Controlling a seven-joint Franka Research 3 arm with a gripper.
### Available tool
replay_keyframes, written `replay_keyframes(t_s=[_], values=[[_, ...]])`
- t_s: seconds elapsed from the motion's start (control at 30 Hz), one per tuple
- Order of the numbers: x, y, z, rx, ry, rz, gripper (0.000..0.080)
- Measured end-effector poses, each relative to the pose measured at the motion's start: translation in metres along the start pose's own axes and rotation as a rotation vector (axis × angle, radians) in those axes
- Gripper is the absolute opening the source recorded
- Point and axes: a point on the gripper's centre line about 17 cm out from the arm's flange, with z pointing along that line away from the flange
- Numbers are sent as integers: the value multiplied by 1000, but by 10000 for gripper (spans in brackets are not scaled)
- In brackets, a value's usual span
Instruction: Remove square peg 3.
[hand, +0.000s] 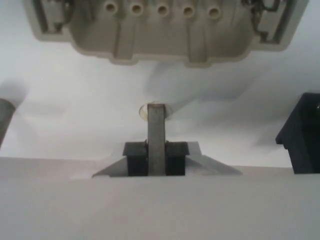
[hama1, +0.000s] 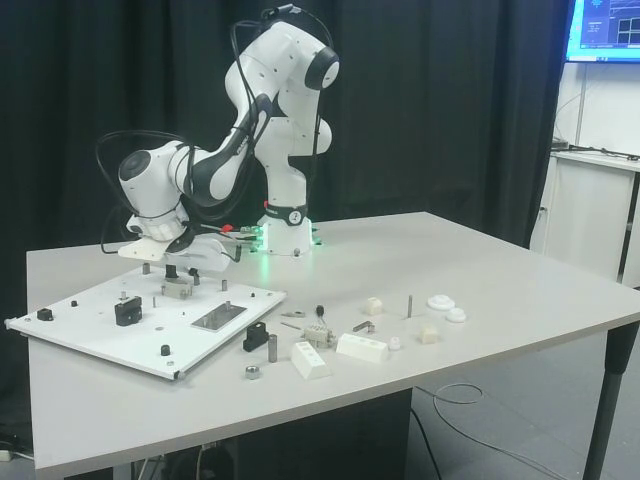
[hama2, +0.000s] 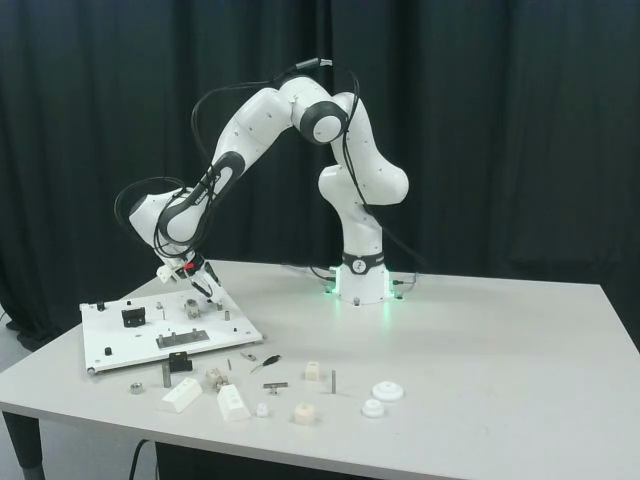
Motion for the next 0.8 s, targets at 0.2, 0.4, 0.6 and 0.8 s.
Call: replay_keyframes(t_s=[0.2,0.4,0.6,0.8], values=[[0,0,0,-3,-1,-2,74],[0,0,0,-8,-4,-6,74],[-1,0,0,-15,-7,-11,74],[-1,1,0,-22,-11,-17,74]])
